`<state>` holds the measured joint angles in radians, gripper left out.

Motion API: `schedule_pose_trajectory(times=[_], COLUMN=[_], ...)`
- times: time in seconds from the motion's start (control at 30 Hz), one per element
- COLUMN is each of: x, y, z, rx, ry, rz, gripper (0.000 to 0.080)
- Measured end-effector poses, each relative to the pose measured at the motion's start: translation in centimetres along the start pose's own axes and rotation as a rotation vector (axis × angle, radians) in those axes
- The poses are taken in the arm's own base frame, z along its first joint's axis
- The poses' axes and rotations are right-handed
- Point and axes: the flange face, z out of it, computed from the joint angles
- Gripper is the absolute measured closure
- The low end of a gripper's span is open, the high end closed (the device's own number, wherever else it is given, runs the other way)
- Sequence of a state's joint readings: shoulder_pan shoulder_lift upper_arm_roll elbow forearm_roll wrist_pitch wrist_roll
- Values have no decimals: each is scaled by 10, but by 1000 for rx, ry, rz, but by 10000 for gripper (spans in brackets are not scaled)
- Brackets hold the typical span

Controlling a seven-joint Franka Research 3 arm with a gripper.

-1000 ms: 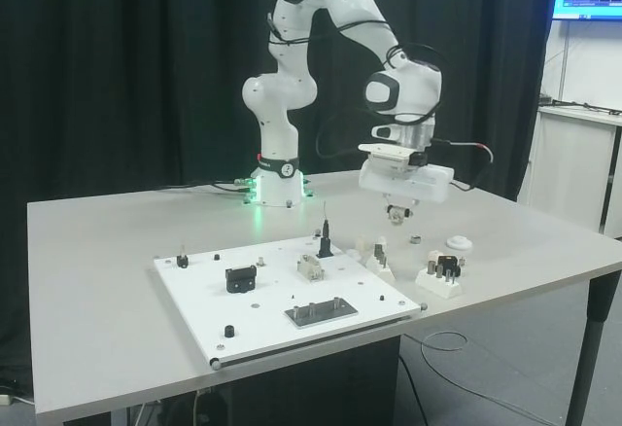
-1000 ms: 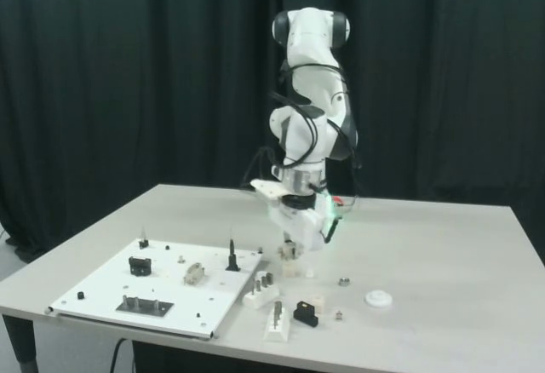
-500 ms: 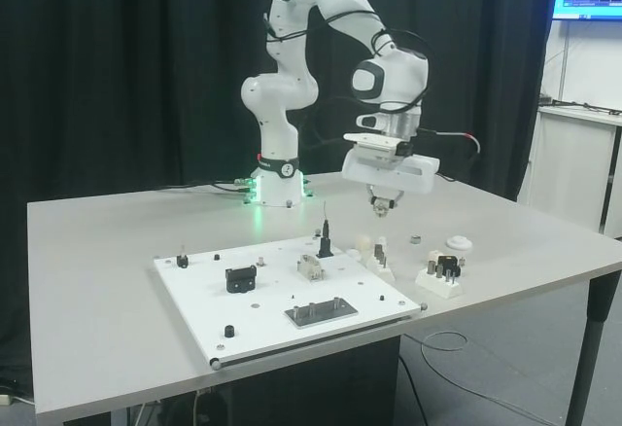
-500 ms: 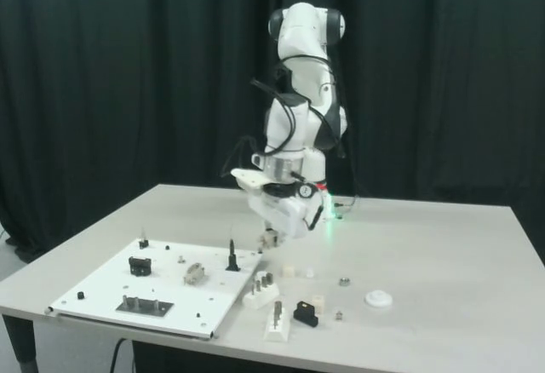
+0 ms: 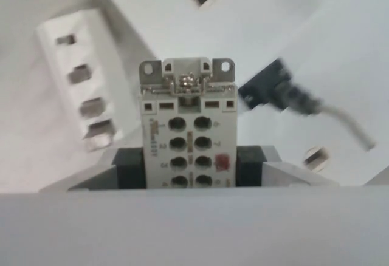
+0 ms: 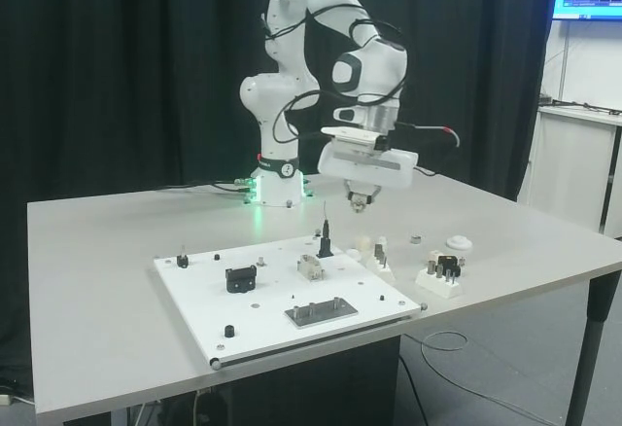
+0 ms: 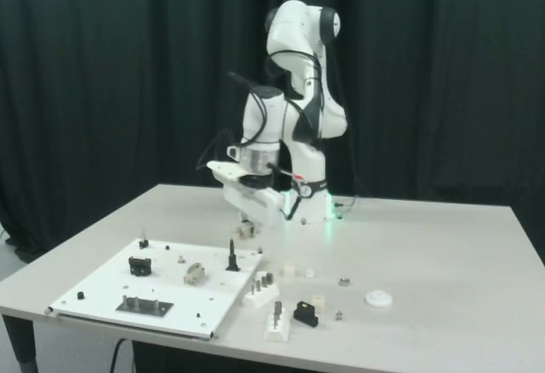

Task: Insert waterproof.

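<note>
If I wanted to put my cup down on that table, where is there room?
The grey table lies bare between the robot base and its far edge, and beside the white board. It is crowded around the small parts next to the board.

Even overhead lighting, bright on the worktop (image 6: 97,241); black curtain (image 7: 102,75) stays dark. Soft shadows. Wrist view blurred at its margins.

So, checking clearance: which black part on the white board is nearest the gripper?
The tall pointed black post on the white board's edge; the gripper, holding a white connector, hangs above and beside it. The others are squat and farther off.
</note>
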<state>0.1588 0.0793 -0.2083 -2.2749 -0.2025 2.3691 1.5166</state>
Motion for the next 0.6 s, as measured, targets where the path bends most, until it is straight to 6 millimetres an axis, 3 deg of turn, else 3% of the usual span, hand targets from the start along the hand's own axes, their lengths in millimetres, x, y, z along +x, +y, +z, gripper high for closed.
schedule_pose_trajectory(times=[0.6], x=[78], y=[11], z=[-17], rx=[42], ry=[24], rz=[-66], gripper=[492])
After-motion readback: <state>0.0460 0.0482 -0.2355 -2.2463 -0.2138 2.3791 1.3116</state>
